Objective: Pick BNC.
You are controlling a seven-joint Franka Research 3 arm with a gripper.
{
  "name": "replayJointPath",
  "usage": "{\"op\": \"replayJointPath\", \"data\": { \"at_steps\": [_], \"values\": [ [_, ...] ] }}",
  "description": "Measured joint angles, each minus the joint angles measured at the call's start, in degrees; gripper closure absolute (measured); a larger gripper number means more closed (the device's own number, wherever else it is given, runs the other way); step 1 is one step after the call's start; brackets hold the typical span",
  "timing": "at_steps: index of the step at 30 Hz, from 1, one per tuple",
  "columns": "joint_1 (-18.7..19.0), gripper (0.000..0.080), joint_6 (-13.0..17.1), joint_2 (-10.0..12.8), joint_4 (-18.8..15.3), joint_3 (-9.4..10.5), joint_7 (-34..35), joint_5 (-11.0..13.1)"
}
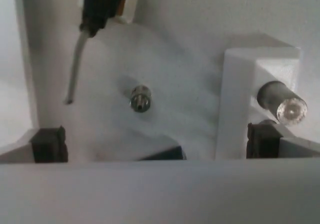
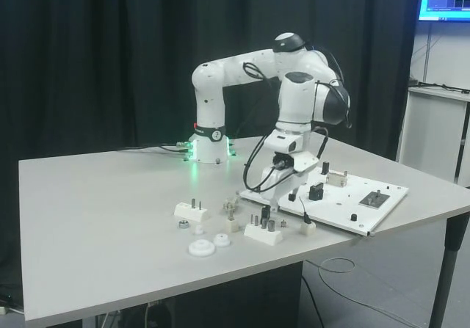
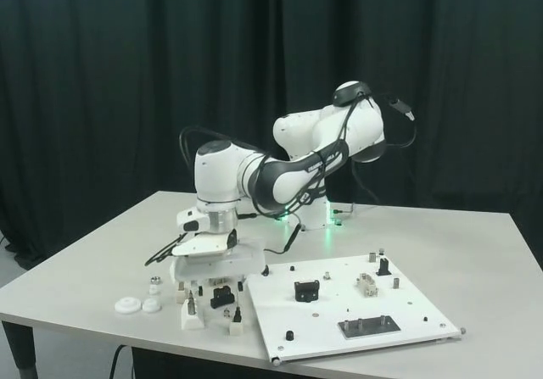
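Observation:
In the wrist view the BNC (image 1: 140, 98), a small metal connector, stands upright on a white surface. My gripper (image 1: 156, 142) is open wide above it, with one black fingertip (image 1: 48, 144) on one side and the other (image 1: 263, 140) on the opposite side. The connector lies between the two fingers, closer to the first, and nothing touches it. From the room cameras the gripper (image 2: 273, 193) (image 3: 206, 270) points down over the small parts near the white board's edge. I cannot pick out the connector there.
A white block with a metal cylinder (image 1: 281, 102) stands close to one finger. A black plug (image 1: 100, 6) with a grey cable lies just beyond. The white board (image 2: 382, 210) (image 3: 339, 303) carries fixtures. White gears (image 2: 200, 249) and a peg holder (image 2: 189, 210) sit nearby.

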Motion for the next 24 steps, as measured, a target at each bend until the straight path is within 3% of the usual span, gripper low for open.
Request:
{"op": "replayJointPath", "data": {
  "at_steps": [24],
  "values": [
    [-1.31,0.0003,0.23,0.10,0.20,2.29,4.10,2.13]
  ]
}}
